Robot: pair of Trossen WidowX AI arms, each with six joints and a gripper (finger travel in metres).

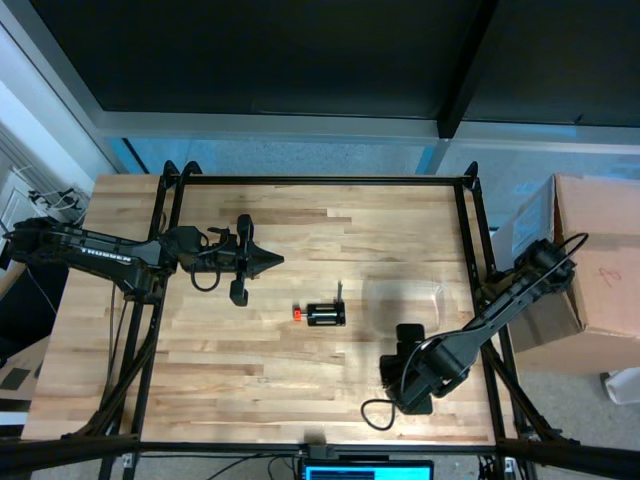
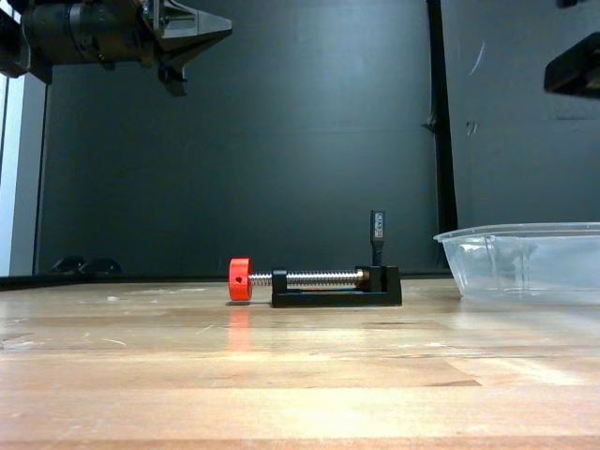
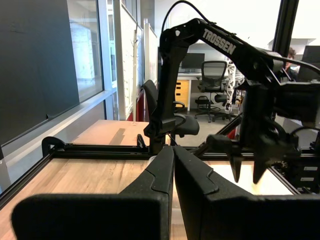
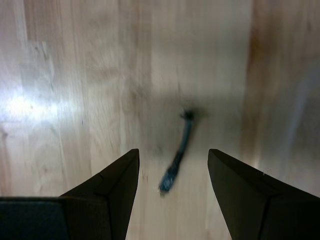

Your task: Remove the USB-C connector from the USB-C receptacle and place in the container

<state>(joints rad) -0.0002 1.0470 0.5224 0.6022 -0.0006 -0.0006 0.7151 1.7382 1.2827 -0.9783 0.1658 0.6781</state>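
A small black vise (image 1: pixel 325 314) with a red knob (image 2: pixel 240 279) stands mid-table. The USB-C connector (image 2: pixel 378 230) sticks upright out of its receptacle in the vise, also showing in the high view as the thin upright connector (image 1: pixel 340 290); nothing holds it. The clear plastic container (image 2: pixel 525 261) sits just right of the vise. My left gripper (image 1: pixel 272 260) hovers high and left of the vise, shut and empty. My right gripper (image 1: pixel 408 365) hangs near the front right, well above the table, its fingers (image 4: pixel 120 172) open over bare wood.
Black frame rails (image 1: pixel 468 230) run along the table's sides and back. A cardboard box (image 1: pixel 585 270) stands off the right edge. In the right wrist view a small dark blurred streak (image 4: pixel 179 147) lies on the wood below; I cannot tell what it is.
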